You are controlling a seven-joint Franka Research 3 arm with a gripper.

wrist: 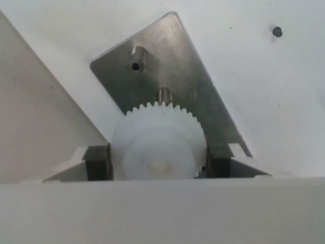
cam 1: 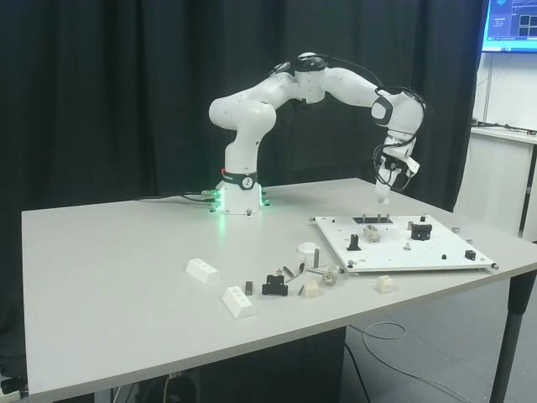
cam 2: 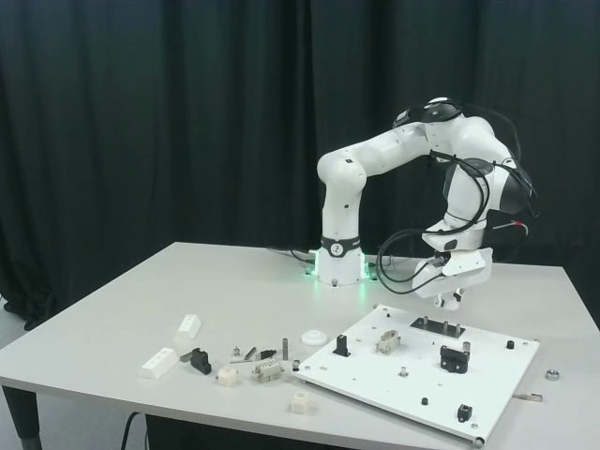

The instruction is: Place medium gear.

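Wrist view shows us the medium gear (wrist: 158, 147) pinched between the two fingers of the gripper (wrist: 158, 165), held in the air above the grey metal plate (wrist: 167, 81). A small peg (wrist: 163, 94) stands on that plate just beyond the gear's teeth. We judge the gear bore must come over this peg before lowering.

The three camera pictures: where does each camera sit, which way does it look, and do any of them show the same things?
Wrist view: on the arm's wrist, looking down past the gripper and its white gear at a grey metal plate.
First room view: off the table's front, facing the arm and the black curtain.
Second room view: off another side, facing the arm.
Both room views share the white board and the green-lit base.
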